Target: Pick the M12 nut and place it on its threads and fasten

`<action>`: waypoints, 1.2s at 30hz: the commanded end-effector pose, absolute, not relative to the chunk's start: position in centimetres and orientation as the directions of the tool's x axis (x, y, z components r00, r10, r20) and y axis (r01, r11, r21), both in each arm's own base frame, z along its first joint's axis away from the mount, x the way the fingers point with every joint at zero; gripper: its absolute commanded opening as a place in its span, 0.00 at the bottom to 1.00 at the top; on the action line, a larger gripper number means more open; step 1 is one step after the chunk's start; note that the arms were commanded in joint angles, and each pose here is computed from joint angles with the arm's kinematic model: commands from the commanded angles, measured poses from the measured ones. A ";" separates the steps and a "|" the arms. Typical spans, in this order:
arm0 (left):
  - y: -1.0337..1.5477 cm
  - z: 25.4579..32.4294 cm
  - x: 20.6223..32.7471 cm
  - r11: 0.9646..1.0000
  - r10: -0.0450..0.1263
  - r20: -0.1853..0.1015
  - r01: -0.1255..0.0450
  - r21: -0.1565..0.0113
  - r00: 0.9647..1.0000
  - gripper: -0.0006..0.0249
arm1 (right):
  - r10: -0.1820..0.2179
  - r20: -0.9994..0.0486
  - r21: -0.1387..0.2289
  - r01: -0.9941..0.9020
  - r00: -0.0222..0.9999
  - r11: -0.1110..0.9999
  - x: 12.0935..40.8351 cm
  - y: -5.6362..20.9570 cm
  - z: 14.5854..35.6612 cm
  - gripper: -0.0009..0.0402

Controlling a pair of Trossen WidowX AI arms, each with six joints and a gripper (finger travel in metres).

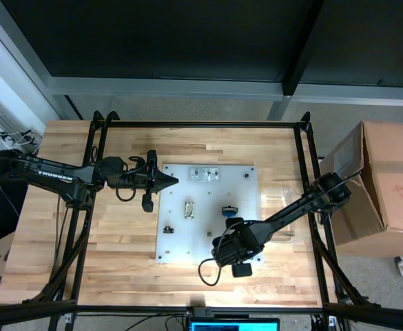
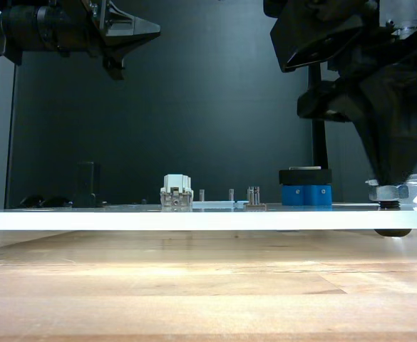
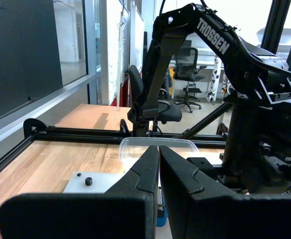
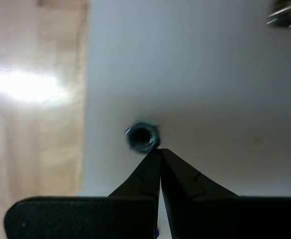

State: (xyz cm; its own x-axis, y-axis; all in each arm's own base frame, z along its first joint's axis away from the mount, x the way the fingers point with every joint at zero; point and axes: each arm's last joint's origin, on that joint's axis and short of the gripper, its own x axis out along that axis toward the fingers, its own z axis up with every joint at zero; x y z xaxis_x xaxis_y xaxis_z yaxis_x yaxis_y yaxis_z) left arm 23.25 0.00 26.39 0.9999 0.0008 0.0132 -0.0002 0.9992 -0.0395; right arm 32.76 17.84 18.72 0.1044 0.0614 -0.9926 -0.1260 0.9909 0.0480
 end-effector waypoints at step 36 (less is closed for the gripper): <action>0.00 26.40 23.3 0.999 0.000 0.014 0.000 -0.039 1.000 0.02 | 0.238 -0.971 0.232 -0.183 0.012 0.955 32.3 18.3 18.8 0.02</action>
